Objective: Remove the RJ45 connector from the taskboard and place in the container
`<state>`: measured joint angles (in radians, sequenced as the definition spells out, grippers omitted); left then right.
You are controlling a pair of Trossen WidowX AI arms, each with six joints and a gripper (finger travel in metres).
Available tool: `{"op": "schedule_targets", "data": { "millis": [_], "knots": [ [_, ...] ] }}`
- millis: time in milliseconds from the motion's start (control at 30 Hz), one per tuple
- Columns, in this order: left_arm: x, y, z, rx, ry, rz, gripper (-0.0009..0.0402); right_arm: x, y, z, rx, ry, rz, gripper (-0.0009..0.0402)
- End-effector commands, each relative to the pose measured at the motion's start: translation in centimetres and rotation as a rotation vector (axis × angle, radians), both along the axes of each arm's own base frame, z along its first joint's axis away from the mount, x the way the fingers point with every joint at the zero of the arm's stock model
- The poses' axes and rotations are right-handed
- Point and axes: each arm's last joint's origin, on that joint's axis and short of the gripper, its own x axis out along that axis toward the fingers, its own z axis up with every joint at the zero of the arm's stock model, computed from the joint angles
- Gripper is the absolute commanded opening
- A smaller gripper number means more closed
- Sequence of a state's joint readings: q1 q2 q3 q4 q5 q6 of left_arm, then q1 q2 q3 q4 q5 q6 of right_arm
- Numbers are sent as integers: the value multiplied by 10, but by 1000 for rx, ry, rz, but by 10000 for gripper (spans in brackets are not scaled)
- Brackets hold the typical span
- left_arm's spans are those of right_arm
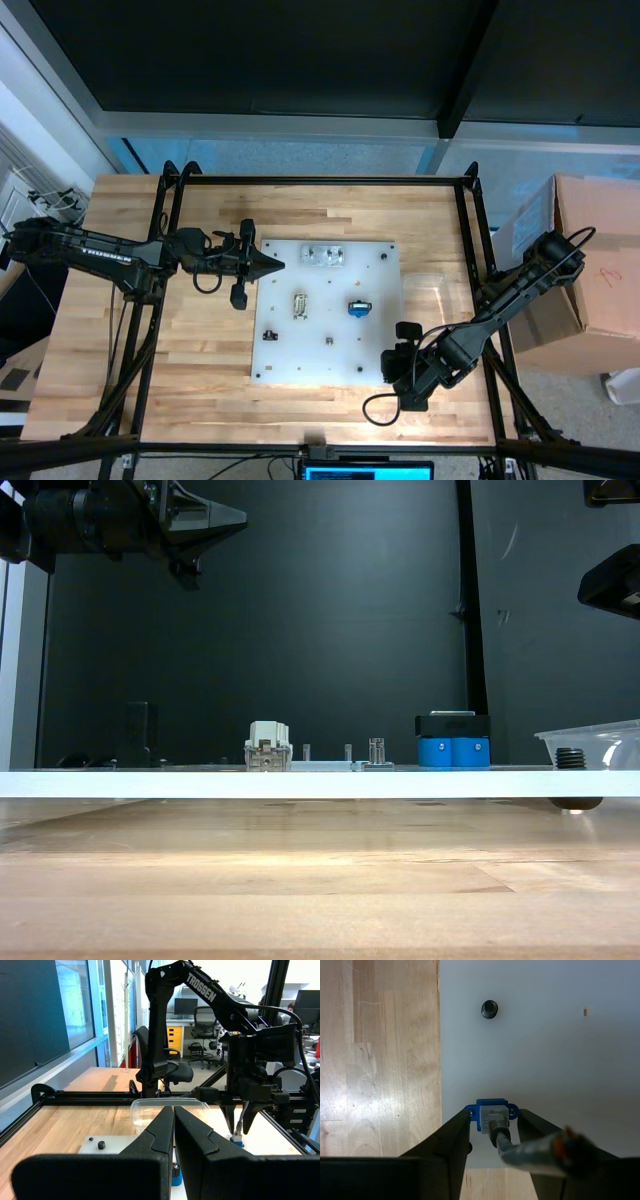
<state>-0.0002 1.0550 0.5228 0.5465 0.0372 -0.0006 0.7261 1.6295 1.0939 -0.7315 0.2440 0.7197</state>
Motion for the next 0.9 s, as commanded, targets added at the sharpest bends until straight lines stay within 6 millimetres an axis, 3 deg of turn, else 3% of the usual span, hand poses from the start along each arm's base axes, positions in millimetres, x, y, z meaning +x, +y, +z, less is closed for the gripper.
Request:
{"op": "schedule_targets", "data": {
  "millis": [33,367,900],
  "knots": [
    [0,0,0,0,0,0,0,0,0,0,1,-1,0,92],
    [0,0,0,0,0,0,0,0,0,0,1,-1,0,-2],
    [0,0,0,0,0,0,0,-2,-2,5,5,-7,-2,0]
  ]
}}
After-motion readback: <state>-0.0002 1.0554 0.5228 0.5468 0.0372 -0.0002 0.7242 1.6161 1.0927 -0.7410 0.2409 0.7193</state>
